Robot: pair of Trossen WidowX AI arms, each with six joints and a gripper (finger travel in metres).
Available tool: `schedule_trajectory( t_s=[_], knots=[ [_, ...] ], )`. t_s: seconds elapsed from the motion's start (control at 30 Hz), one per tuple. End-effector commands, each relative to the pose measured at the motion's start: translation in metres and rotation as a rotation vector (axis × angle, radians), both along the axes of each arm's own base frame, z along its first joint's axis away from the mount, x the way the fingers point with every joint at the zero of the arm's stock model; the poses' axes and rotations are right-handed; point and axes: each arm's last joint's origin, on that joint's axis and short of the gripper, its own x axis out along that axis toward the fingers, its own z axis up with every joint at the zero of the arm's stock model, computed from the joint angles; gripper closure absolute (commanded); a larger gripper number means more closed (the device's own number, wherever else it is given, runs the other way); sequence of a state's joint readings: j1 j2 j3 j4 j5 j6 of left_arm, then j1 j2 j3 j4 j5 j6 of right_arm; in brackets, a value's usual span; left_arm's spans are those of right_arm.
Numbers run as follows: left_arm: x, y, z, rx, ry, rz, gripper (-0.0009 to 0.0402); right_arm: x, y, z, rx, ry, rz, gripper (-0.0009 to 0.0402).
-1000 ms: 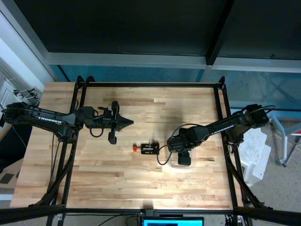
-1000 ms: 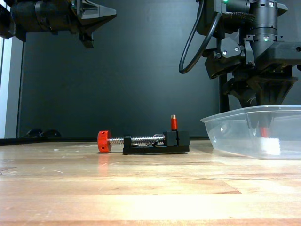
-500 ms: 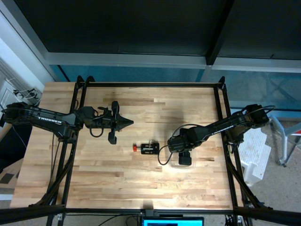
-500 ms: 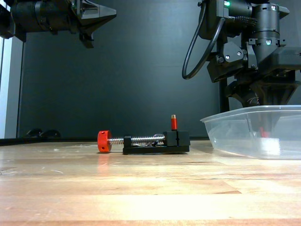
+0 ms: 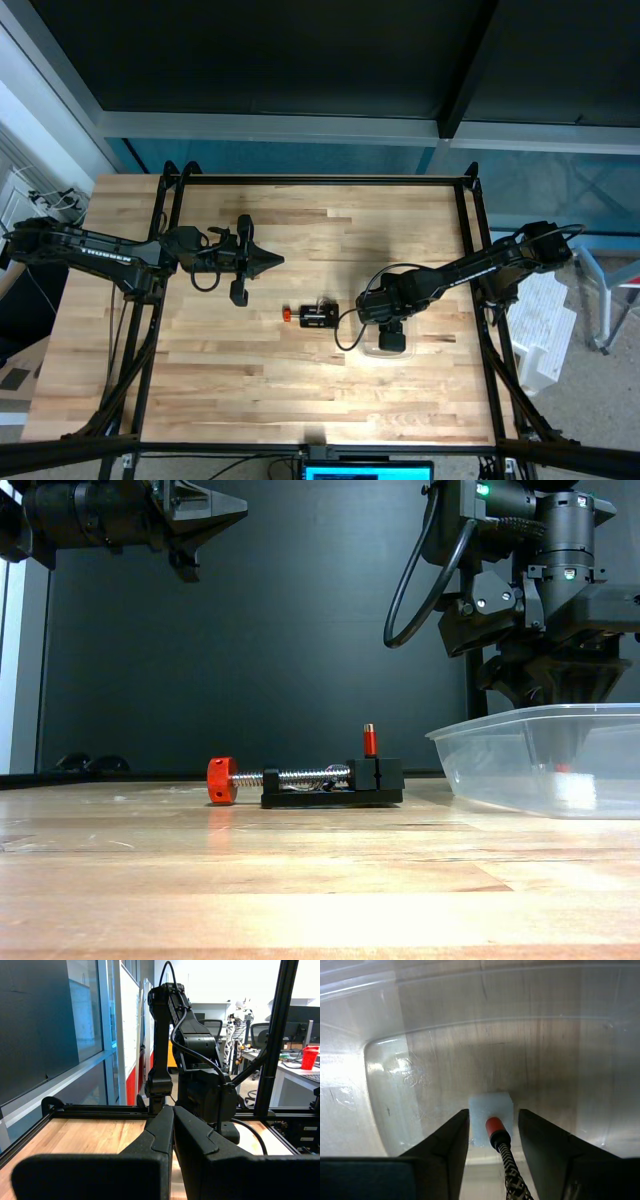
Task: Pick the rca connector and install on the hub
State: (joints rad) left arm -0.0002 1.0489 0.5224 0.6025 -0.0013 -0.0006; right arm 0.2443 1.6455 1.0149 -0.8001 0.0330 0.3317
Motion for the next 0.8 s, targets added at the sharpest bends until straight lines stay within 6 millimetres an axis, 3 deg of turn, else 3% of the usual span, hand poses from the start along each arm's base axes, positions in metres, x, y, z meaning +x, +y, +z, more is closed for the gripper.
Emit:
schedule_trajectory(
  t_s=[0.03,0.47,0.8],
  knots=[
    [0.0001,0.0,0.0001,0.0,0.0,0.0,0.0393,0.0001,0.0001,-0.0001,0.0,-0.001,0.0,0.0291],
    [0.0,0.0,0.0002,0.0,-0.001,0.0,0.0393,0.0002,0.0002,-0.0001,0.001,-0.001,0.0,0.0372],
    [0.0001,0.0,0.0001,0.0,0.0,0.0,0.0393,0.0002,0.0002,-0.0001,0.0,-0.002,0.0,0.0393]
  ],
)
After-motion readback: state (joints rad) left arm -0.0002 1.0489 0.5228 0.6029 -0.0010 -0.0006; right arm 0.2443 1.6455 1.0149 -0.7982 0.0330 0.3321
